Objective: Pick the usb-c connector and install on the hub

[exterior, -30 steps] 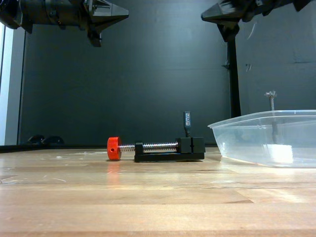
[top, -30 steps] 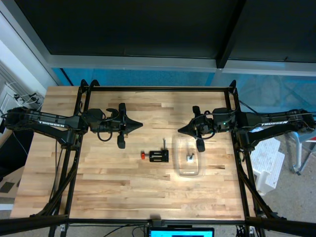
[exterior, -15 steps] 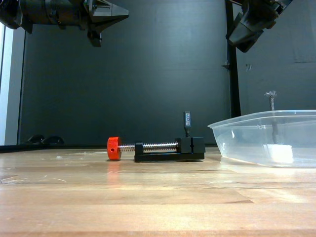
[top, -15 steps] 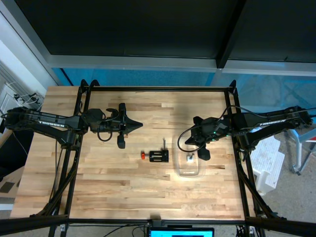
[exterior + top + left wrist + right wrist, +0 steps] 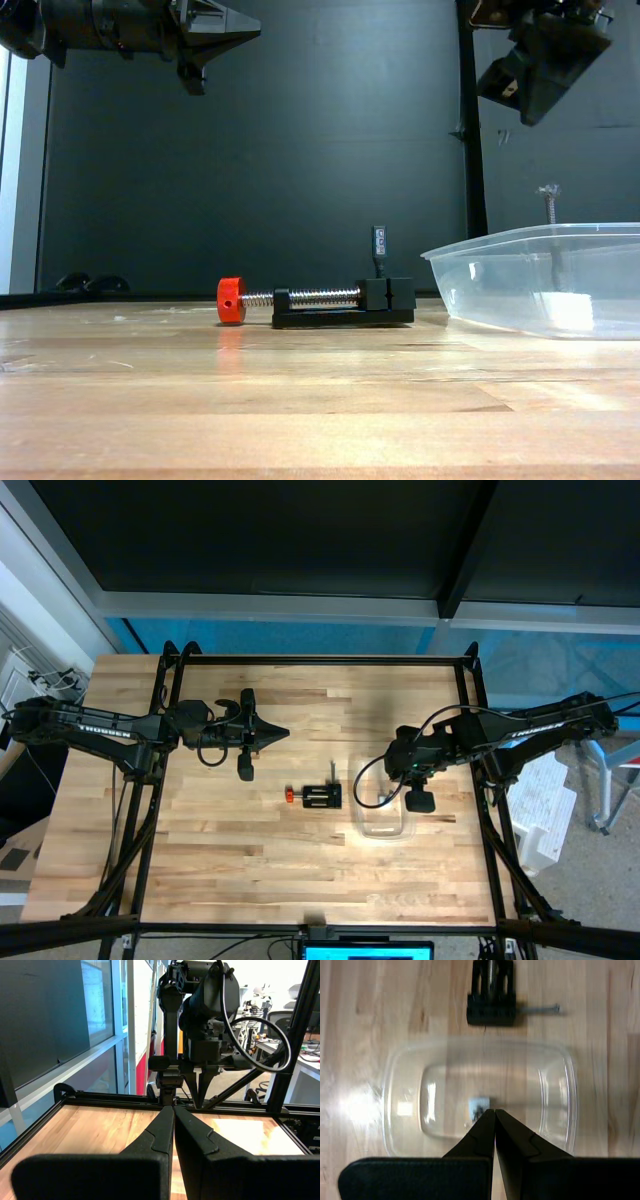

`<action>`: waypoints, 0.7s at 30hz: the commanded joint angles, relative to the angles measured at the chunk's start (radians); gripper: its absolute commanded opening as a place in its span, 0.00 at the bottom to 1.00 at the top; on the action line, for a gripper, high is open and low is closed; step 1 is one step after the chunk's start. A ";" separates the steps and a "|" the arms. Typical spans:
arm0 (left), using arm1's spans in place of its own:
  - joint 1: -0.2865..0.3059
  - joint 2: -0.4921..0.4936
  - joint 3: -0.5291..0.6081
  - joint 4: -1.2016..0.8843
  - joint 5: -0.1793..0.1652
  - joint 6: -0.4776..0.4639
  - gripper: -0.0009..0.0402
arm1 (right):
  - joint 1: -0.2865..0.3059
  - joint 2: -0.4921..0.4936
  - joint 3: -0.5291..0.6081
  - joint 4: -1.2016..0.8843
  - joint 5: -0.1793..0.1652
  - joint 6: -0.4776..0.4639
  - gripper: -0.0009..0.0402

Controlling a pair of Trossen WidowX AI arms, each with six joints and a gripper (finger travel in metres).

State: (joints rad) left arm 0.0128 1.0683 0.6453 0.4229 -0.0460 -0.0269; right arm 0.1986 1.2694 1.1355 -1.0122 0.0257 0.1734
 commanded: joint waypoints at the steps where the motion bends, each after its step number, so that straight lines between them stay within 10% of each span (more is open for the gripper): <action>1: 0.000 0.000 0.000 0.000 0.000 0.000 0.02 | 0.004 0.024 0.000 -0.024 -0.001 0.002 0.03; 21: 0.000 0.000 0.000 0.000 0.000 0.000 0.02 | 0.047 0.147 -0.080 0.031 0.038 0.085 0.47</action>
